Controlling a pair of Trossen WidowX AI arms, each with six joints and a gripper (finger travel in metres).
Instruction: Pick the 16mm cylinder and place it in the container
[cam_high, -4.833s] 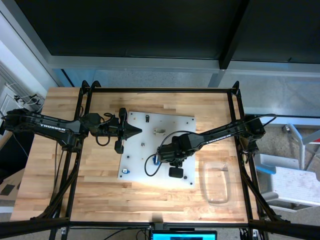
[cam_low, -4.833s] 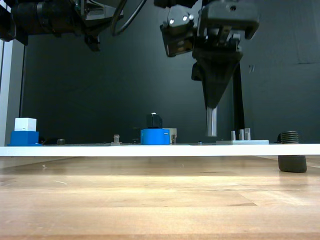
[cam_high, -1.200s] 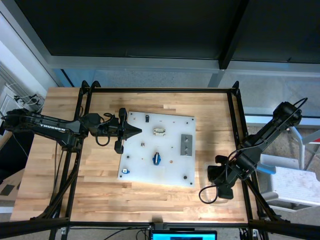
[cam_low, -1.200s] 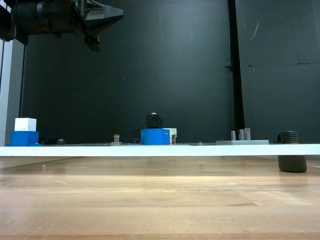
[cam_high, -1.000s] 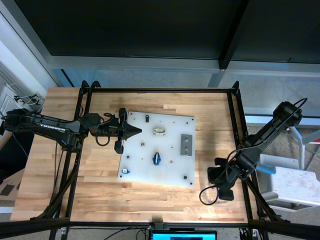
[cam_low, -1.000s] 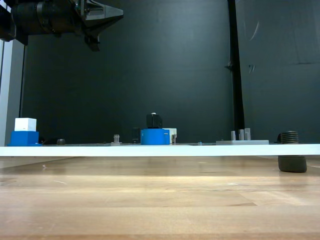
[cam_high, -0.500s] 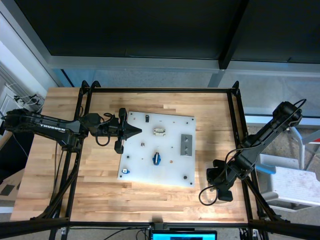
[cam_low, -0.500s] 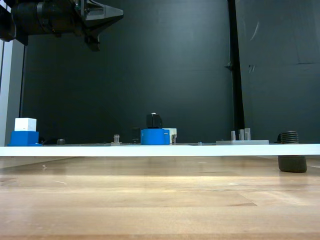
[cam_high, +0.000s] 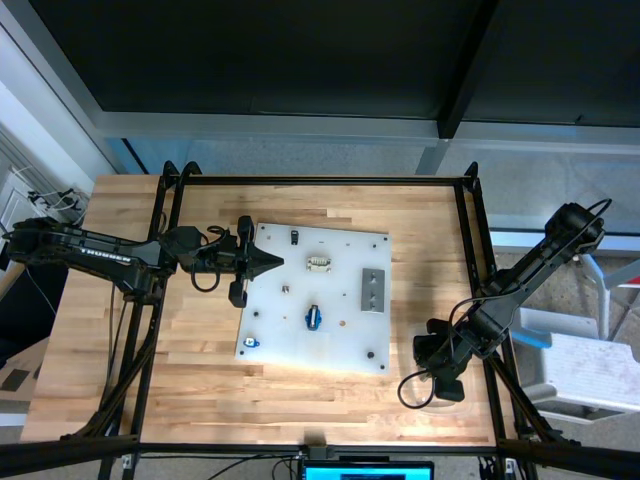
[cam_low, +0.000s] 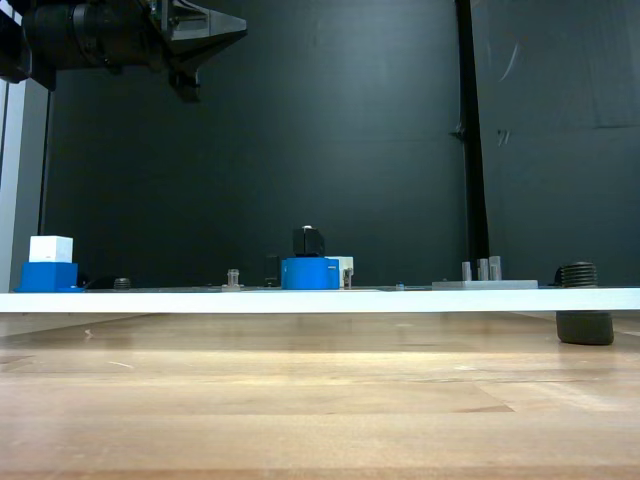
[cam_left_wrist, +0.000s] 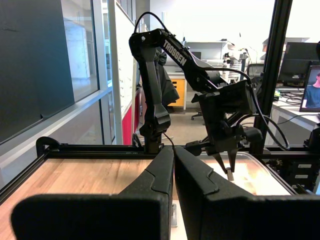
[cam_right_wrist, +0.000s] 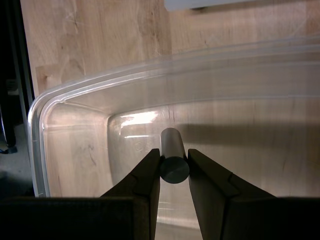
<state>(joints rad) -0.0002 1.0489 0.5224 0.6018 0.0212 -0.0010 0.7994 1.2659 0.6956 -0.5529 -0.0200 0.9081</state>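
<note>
Over one container, right end effector clamps one 16mm cylinder; left end effector closed, above board edge.

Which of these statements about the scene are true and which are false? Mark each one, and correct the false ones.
1. The right pincer grips the cylinder. True.
2. The cylinder lies loose in the container. False: it is clamped between the right pincer's fingers, over the container.
3. The left pincer is open. False: it is shut, raised at the left edge of the board.
4. The blue part sits on the board. True.
5. The right pincer hangs over the board. False: it is off the board's right side, over the container.
</note>
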